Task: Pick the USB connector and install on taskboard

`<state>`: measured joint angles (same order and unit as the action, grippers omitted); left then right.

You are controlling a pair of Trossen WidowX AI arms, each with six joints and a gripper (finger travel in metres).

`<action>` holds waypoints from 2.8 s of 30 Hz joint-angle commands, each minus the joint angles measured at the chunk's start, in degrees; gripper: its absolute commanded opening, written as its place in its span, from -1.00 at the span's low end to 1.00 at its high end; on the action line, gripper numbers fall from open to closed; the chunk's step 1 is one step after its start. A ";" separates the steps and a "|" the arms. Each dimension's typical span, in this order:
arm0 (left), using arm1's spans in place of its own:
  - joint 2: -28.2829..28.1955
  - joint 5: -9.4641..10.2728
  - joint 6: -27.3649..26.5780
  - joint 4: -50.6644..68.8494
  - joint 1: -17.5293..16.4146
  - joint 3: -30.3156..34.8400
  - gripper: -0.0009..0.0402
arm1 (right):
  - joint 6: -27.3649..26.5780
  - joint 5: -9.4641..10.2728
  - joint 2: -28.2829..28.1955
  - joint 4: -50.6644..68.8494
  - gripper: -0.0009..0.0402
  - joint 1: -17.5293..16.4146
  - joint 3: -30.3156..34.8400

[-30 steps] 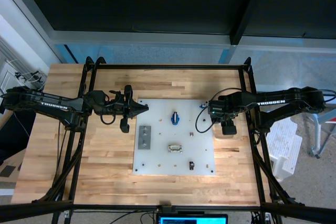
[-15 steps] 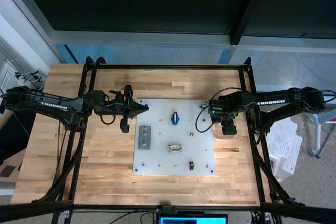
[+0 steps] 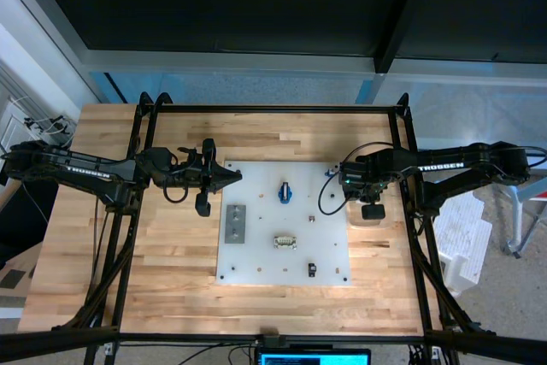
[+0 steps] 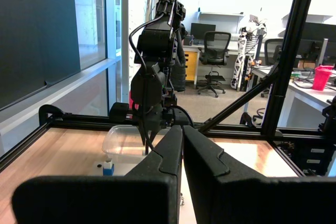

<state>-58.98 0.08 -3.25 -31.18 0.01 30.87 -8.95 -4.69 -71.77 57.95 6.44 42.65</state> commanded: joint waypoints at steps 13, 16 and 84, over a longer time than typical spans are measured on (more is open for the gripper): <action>0.00 -0.02 0.02 0.00 0.00 0.00 -0.96 | 0.00 -0.09 1.38 0.28 -0.96 0.07 0.17; 0.00 -0.02 0.02 0.00 0.00 0.00 -0.96 | 0.00 -0.07 2.47 0.35 -0.96 0.07 0.17; 0.00 -0.02 0.02 0.00 -0.02 0.00 -0.96 | 0.79 -1.53 7.48 5.25 -0.96 -0.11 2.62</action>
<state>-58.98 0.08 -3.25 -31.18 0.01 30.87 -8.27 -6.26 -64.34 62.74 6.37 44.86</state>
